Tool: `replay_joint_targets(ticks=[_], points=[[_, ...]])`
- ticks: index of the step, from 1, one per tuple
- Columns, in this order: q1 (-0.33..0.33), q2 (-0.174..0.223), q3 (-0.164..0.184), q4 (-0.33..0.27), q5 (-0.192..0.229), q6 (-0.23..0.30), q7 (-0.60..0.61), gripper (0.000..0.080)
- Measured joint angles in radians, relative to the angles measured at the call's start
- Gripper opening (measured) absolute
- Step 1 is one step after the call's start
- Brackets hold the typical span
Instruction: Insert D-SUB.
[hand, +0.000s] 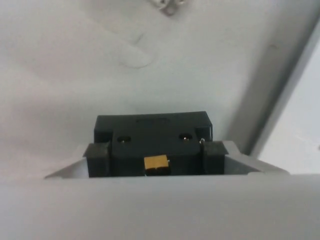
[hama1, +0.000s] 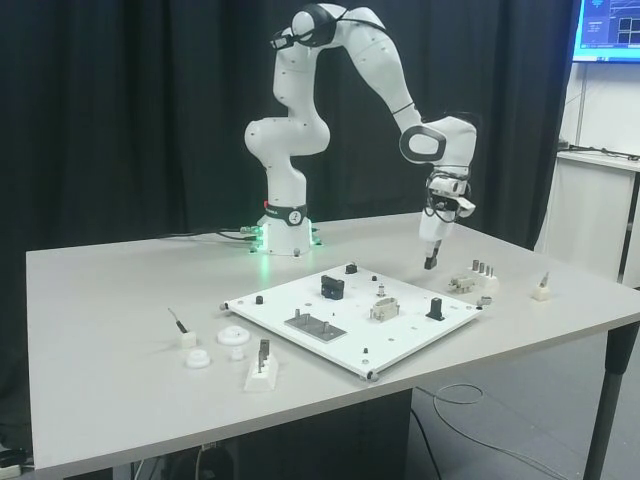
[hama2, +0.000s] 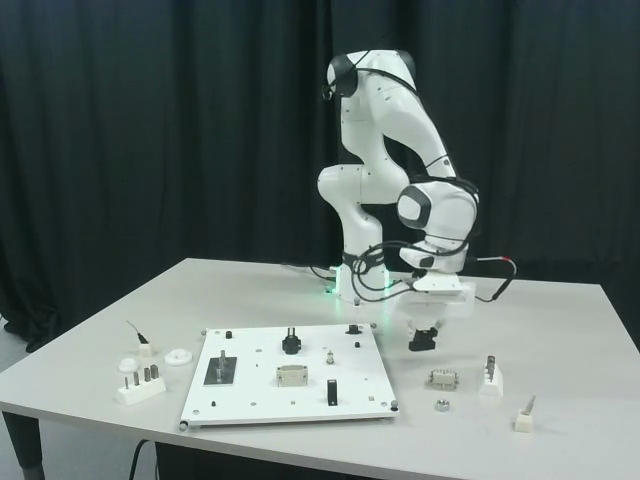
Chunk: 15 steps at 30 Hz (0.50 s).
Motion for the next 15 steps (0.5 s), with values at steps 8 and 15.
replay_joint_targets(ticks=[8,15], points=[[-0.049,-0.043,-0.002,0.041,-0.001,-0.078,0.022,0.038],[-0.114,-0.081,-0.007,0.086,-0.027,-0.155,0.034,0.038]])
